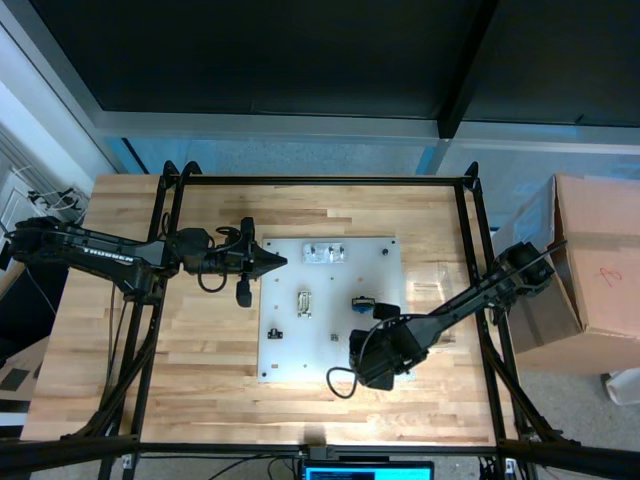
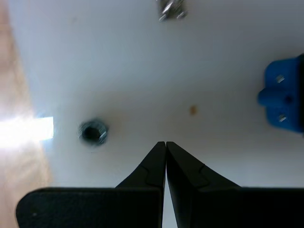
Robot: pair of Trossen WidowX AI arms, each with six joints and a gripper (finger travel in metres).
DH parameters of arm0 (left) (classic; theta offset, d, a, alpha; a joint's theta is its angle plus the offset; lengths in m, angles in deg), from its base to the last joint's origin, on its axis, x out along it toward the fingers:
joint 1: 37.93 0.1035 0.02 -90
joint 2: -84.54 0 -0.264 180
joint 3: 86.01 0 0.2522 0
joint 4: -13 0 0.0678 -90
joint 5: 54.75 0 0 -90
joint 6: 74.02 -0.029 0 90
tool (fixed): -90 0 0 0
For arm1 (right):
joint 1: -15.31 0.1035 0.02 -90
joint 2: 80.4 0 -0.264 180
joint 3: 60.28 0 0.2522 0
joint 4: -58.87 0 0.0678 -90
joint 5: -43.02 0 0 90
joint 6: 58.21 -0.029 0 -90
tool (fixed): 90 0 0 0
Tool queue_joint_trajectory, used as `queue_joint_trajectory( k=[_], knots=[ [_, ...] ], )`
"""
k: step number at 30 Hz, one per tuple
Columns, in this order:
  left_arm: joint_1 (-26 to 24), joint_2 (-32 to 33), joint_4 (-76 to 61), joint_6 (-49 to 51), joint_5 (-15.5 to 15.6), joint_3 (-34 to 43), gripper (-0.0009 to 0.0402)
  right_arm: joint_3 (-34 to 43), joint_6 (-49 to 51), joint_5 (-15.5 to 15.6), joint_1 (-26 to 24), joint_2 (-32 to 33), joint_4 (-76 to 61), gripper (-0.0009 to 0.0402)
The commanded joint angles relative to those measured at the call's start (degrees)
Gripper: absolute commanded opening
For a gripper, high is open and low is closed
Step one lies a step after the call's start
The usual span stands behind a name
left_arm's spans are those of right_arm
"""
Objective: Unfasten the M12 nut and place it in the container
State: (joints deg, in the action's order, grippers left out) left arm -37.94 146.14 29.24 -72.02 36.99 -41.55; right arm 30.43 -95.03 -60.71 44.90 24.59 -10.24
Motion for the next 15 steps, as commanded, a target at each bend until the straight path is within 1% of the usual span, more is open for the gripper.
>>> queue_joint_trajectory(
  k=[1, 4, 6, 9, 15],
  knots=[
    [0.0, 0.0, 0.1, 0.0, 0.0, 0.0, 0.0, 0.0, 0.3, 5.7, -0.1, -0.1, 0.2, 0.0],
    [0.0, 0.0, -0.1, 0.0, 0.0, 0.0, 0.0, 0.0, 1.6, 11.9, -0.1, -0.1, 1.4, 0.0],
    [0.0, 0.0, 0.0, 0.0, 0.0, 0.0, 0.0, 0.0, 1.8, 14.8, -0.1, -0.1, 2.7, 0.0],
    [0.0, 0.0, -0.1, 0.0, 0.0, 0.0, 0.0, 0.0, 2.3, 16.9, 0.0, 0.6, 4.9, 0.0],
    [0.0, 0.0, -0.1, 0.0, 0.0, 0.0, 0.0, 0.0, 2.8, 16.9, 0.0, 2.5, 7.2, 0.0]
  ],
)
